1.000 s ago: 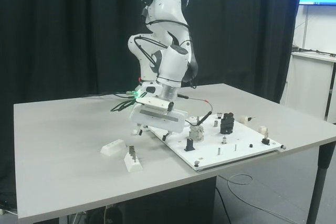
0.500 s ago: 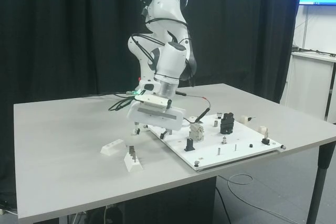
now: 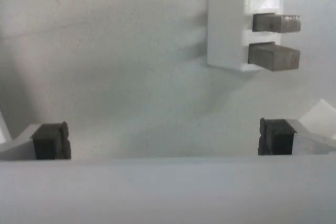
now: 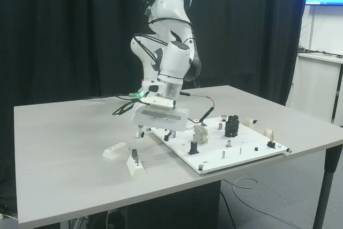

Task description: Pick square peg 4.

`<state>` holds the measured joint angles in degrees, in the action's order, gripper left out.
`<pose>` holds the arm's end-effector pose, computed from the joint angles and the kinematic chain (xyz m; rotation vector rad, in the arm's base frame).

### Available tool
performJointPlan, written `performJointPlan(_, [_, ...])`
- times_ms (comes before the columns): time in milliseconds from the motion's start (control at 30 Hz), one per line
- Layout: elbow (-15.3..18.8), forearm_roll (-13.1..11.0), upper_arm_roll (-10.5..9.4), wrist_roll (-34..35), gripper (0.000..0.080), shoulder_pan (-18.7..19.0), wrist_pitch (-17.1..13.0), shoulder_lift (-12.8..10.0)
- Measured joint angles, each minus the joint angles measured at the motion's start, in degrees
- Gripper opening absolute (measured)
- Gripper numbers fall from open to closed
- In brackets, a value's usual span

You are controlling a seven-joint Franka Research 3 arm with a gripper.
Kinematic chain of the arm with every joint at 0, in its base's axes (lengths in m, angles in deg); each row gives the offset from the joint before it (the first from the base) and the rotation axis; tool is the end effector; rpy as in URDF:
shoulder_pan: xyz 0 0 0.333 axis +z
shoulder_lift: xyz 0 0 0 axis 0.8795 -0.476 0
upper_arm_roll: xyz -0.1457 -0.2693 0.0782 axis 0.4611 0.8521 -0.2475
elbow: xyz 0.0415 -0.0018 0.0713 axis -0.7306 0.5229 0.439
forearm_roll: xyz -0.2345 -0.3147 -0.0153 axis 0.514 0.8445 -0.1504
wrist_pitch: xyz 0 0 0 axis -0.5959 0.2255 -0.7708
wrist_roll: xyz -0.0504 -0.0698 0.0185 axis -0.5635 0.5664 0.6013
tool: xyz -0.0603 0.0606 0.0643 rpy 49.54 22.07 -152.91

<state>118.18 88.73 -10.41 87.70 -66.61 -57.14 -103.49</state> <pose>0.5845 -0.2221 0.2422 2.5642 -1.3446 0.1360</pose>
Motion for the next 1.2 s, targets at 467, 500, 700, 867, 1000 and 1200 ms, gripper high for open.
performJointPlan(467, [-0.67,-1.98,0.05,-5.46,0.08,0.0,0.0,0.0])
performJointPlan(500, [-0.76,-2.12,0.05,-5.7,0.08,0.0,0.0,0.0])
performJointPlan(700, [-1.41,-2.71,0.05,-6.4,0.08,0.0,0.04,0.0])
performJointPlan(867, [-2.21,-3.07,-0.02,-6.66,0.08,0.0,0.2,0.0])
performJointPlan(1000, [-2.84,-3.9,-0.08,-7.16,0.08,0.03,0.51,0.0])
performJointPlan(1200, [-3.68,-4.74,-0.1,-7.8,0.08,0.05,1.46,0.01])
